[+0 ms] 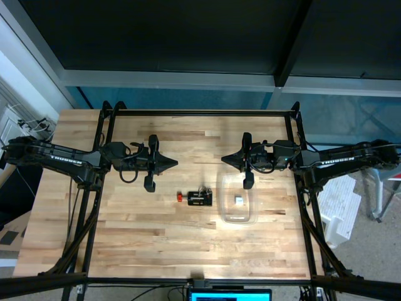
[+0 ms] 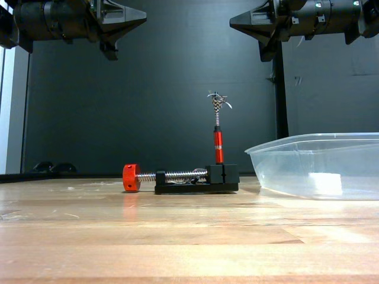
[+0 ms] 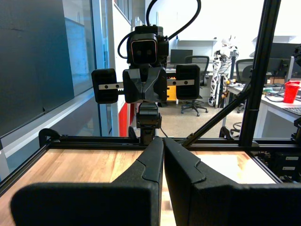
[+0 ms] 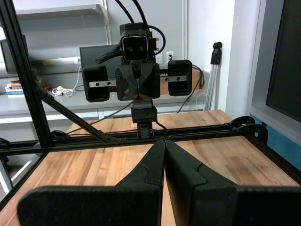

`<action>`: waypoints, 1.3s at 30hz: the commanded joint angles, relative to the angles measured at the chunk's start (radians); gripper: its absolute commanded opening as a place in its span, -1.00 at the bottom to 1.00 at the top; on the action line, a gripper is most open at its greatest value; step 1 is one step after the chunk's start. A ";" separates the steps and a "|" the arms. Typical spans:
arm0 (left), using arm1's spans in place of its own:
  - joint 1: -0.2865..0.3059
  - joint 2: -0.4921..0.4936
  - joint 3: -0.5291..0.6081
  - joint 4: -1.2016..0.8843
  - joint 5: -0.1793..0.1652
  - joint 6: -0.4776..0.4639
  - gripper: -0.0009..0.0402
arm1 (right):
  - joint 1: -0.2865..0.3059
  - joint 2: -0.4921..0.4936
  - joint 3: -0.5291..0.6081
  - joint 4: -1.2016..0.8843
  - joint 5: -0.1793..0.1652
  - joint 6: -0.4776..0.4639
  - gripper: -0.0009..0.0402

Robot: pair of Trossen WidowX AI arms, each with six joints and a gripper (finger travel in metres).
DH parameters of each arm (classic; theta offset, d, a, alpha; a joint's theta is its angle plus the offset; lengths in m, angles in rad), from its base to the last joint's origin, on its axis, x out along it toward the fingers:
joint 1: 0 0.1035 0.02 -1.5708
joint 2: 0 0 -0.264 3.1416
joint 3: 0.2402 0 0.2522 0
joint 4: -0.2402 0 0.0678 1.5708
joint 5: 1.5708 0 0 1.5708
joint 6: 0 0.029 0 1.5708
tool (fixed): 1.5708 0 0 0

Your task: Pick the rca connector and install on the hub

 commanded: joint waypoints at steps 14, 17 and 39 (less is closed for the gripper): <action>0.000 0.000 0.000 0.000 0.000 0.000 -0.96 | 0.000 0.001 0.001 -0.001 0.000 0.000 -0.96; 0.000 0.000 0.000 0.000 0.000 0.000 -0.96 | 0.000 0.001 0.001 -0.001 0.000 0.000 -0.96; 0.000 0.000 0.000 0.000 0.000 0.000 -0.96 | 0.000 0.001 0.001 -0.022 0.000 0.000 -0.96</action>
